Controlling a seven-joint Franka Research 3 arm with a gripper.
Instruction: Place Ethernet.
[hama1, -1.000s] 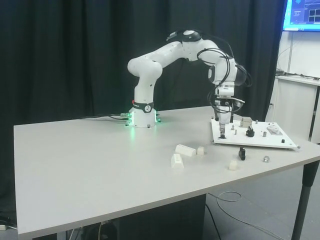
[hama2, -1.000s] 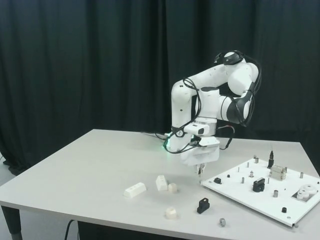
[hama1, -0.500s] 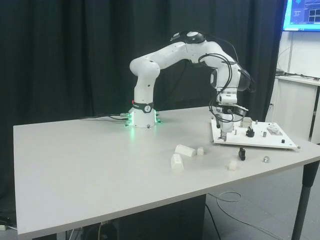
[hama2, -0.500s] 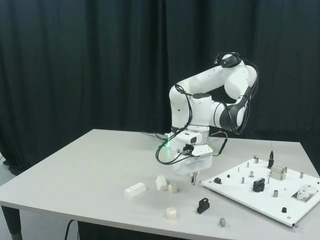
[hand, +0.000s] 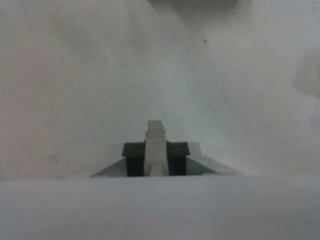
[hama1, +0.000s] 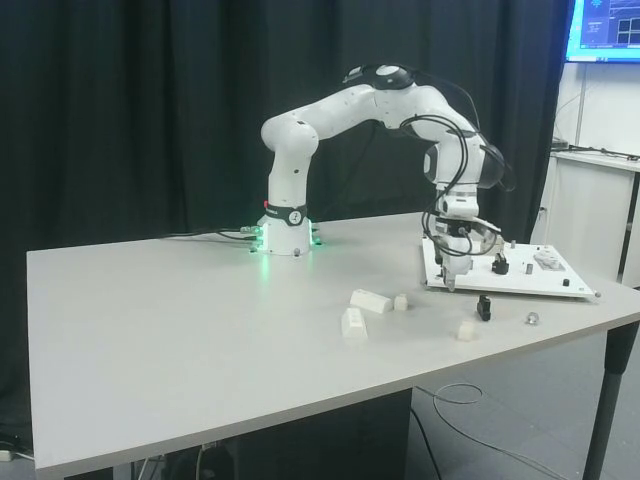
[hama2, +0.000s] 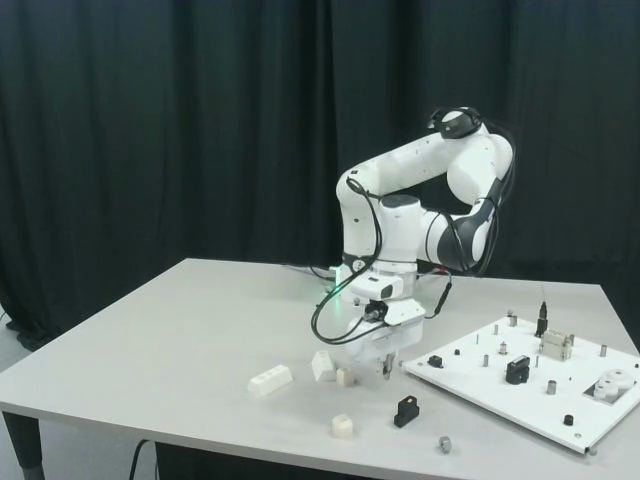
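Evidently the gripper (hama2: 384, 372) hung low over the grey table (hama2: 180, 340), just beside the near corner of the white board (hama2: 480, 385). Whether it was spread, closed, or pinching something could not be told from any view.

**Task's thing.** No part could be named as the Ethernet piece with certainty. The likeliest candidate was judged to be the small black part (hama2: 406, 410), lying loose on the table at about 4 o'clock from the gripper in the second room view, near it but apart.

**Risks.**
- A small white cube (hama2: 345, 376) sat at 9 o'clock, just beside the gripper. A descent from this spot could nudge it aside.
- The board's edge lay at 3 o'clock, so a sideways drift could strike or shift the board and upset its pegs.
- If the black part was the target, a grasp made off-centre could tip or skid it, since it looked small and light.

**Hidden or unclear.**
- The wrist view showed only bare table beyond a black block with a white strip at the gripper (hand: 156, 157). What that strip was could not be made out.
- The arm's wrist body cut off the lower part of that view.
- The socket on the board meant for the part was too small to pick out.
- Contact between gripper and table could not be judged.
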